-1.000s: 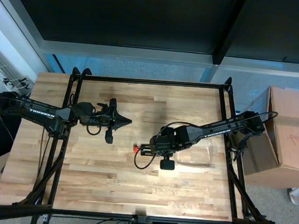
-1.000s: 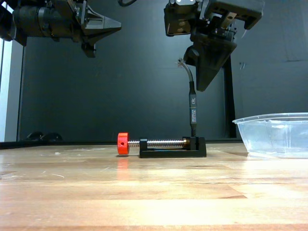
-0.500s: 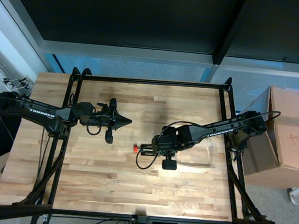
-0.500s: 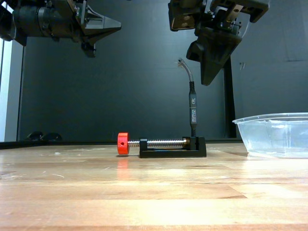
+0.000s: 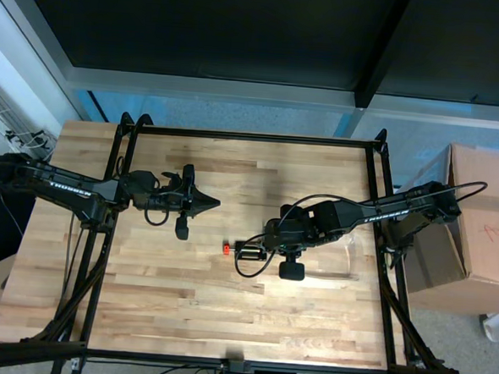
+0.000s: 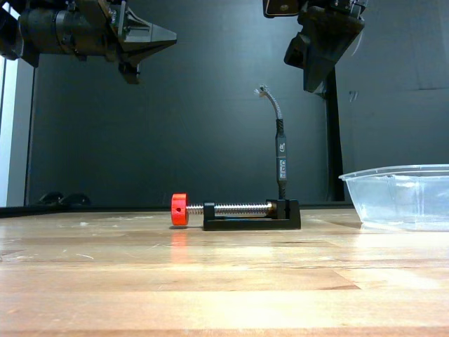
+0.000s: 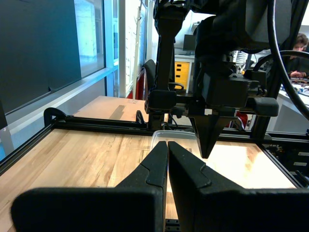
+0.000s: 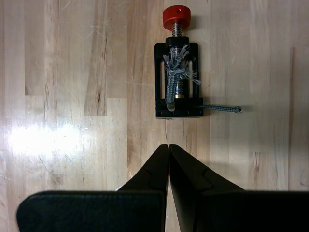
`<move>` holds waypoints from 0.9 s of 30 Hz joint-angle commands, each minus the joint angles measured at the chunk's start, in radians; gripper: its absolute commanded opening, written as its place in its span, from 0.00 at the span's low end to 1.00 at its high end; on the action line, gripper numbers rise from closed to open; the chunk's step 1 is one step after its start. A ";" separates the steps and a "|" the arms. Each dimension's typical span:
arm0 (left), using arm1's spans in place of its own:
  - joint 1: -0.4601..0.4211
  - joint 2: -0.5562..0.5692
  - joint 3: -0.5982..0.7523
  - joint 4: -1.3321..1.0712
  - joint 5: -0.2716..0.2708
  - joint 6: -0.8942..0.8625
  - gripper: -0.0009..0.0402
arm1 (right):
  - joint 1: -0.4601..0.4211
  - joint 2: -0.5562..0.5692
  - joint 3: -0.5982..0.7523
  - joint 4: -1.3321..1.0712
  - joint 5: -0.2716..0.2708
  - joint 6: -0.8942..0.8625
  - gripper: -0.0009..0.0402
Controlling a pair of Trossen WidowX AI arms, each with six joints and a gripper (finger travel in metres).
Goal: Remove the USB-C connector from the USB-C receptacle and place in the container
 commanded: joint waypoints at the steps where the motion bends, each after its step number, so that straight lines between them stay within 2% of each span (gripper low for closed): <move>1: 0.000 0.000 0.000 0.000 0.000 0.000 0.02 | 0.000 0.001 0.000 0.000 0.000 0.000 0.02; 12: 0.000 0.000 0.000 0.000 0.000 0.000 0.02 | 0.000 0.001 0.011 -0.012 0.001 -0.009 0.02; 18: 0.000 0.000 0.000 0.000 0.000 0.000 0.02 | 0.000 0.019 0.100 -0.098 0.002 -0.015 0.02; 27: 0.000 0.000 0.000 0.000 0.000 0.000 0.02 | -0.003 0.132 0.241 -0.159 0.001 -0.058 0.05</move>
